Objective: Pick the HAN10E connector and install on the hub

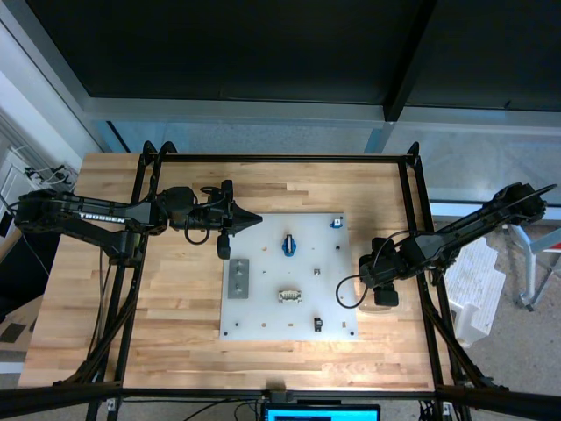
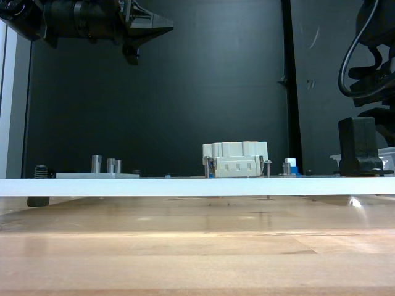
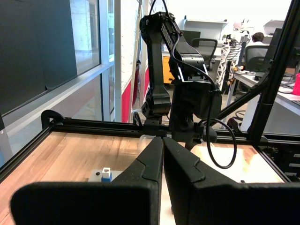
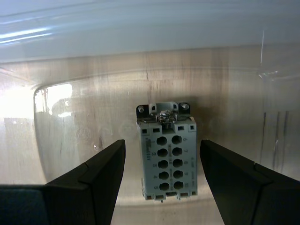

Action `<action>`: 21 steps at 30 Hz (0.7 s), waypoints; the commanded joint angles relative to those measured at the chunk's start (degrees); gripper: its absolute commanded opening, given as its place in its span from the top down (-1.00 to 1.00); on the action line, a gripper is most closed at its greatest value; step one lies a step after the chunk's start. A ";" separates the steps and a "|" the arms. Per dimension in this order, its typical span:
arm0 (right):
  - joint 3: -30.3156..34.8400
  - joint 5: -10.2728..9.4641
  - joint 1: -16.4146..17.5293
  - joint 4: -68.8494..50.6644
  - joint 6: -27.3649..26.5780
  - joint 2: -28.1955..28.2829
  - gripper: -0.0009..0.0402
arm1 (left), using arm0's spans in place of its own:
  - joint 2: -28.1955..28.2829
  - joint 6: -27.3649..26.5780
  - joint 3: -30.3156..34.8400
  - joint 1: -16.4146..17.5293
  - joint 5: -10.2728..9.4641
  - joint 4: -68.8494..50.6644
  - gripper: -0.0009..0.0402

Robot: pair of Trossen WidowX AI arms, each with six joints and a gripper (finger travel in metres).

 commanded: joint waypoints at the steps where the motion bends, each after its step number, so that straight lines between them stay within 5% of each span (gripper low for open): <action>1: -0.57 0.04 0.04 0.66 0.00 0.02 -0.12 | 0.02 0.02 0.02 0.02 0.02 0.02 0.96; 9: -0.68 0.09 0.09 0.70 -0.02 0.02 0.02 | 0.02 0.02 0.02 0.02 0.02 0.02 0.96; 21: -0.52 0.48 0.09 0.46 0.02 0.00 0.55 | 0.02 0.02 0.02 0.02 0.02 0.02 0.96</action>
